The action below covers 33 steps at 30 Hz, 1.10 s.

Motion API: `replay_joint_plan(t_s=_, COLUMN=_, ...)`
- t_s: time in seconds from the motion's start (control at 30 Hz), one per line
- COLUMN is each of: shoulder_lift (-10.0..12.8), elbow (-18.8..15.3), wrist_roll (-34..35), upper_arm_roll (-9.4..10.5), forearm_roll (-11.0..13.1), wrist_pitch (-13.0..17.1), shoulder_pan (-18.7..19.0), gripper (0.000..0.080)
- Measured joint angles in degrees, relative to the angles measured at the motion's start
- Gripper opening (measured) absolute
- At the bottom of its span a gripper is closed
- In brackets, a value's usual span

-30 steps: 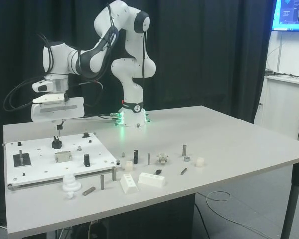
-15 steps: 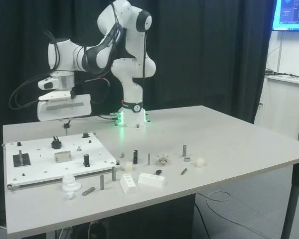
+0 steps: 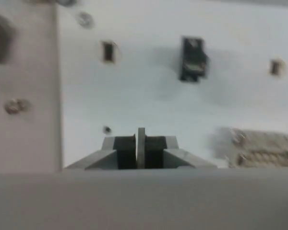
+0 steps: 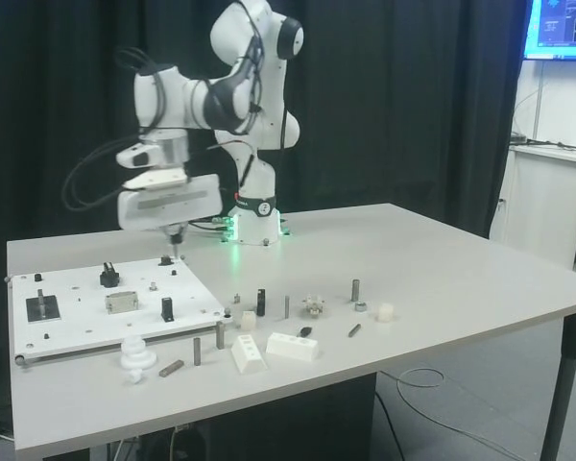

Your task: Place square peg 1.

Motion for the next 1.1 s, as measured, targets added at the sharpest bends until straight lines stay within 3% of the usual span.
replay_joint_plan(t_s=0.6, shoulder_lift=0.5, elbow=-2.2, wrist_roll=6.1, upper_arm_roll=0.02, forearm_roll=0.0, wrist_pitch=0.9, shoulder_pan=11.2, gripper=0.0035)
replay_joint_plan(t_s=0.83, shoulder_lift=1.2, elbow=-3.7, wrist_roll=9.2, upper_arm_roll=0.83, forearm_roll=0.3, wrist_pitch=4.5, shoulder_pan=14.5, gripper=0.0035)
replay_joint_plan(t_s=1.1, shoulder_lift=3.3, elbow=-4.5, wrist_roll=12.4, upper_arm_roll=3.06, forearm_roll=0.6, wrist_pitch=9.9, shoulder_pan=16.0, gripper=0.0035)
